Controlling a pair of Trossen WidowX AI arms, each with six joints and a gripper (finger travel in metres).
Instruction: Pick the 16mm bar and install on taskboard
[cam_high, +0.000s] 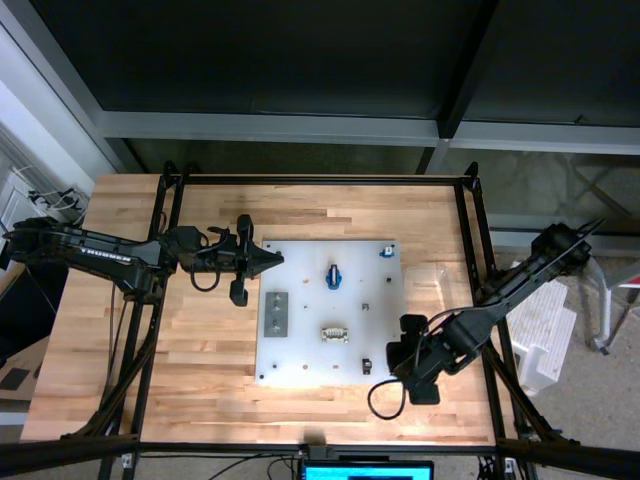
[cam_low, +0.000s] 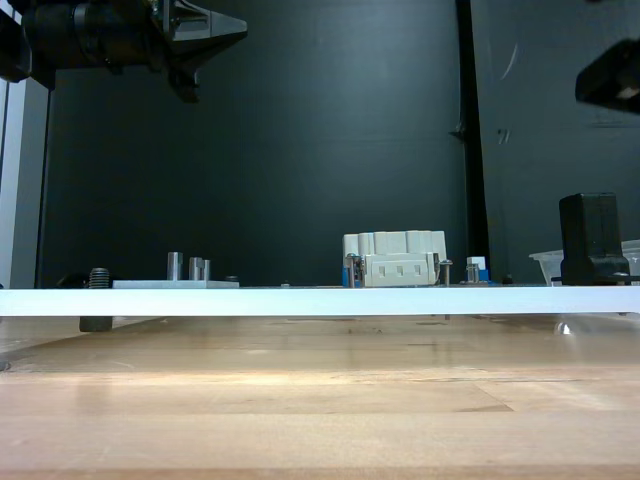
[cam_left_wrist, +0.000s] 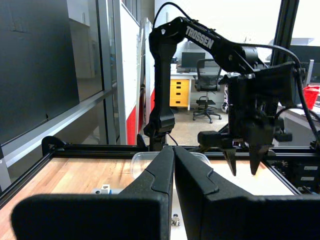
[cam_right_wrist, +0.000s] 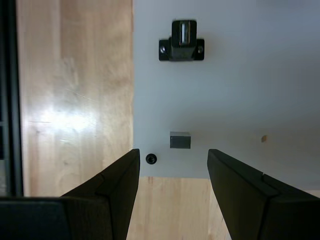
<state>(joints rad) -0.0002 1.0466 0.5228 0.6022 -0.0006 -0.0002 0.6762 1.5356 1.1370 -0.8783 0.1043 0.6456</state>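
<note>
No loose bar shows in any view, and neither gripper holds one. Two short metal posts (cam_low: 187, 267) stand on the grey block (cam_high: 276, 313) at the left of the white taskboard (cam_high: 300, 365); I cannot tell whether either is the 16mm bar. My left gripper (cam_high: 272, 260) (cam_left_wrist: 174, 150) hovers high over the board's left edge, pointing right, shut with nothing between its fingers. Above the board's near right corner, my right gripper (cam_high: 400, 360) (cam_right_wrist: 172, 155) points down and is open and empty.
On the board are a blue part (cam_high: 334, 276), a beige connector (cam_high: 335, 335) (cam_low: 395, 258) and a black socket (cam_right_wrist: 181, 42) (cam_low: 590, 240). A small grey square (cam_right_wrist: 180, 140) and a screw (cam_right_wrist: 151, 159) lie under the right gripper. Black frame rails border the wooden table (cam_high: 200, 360).
</note>
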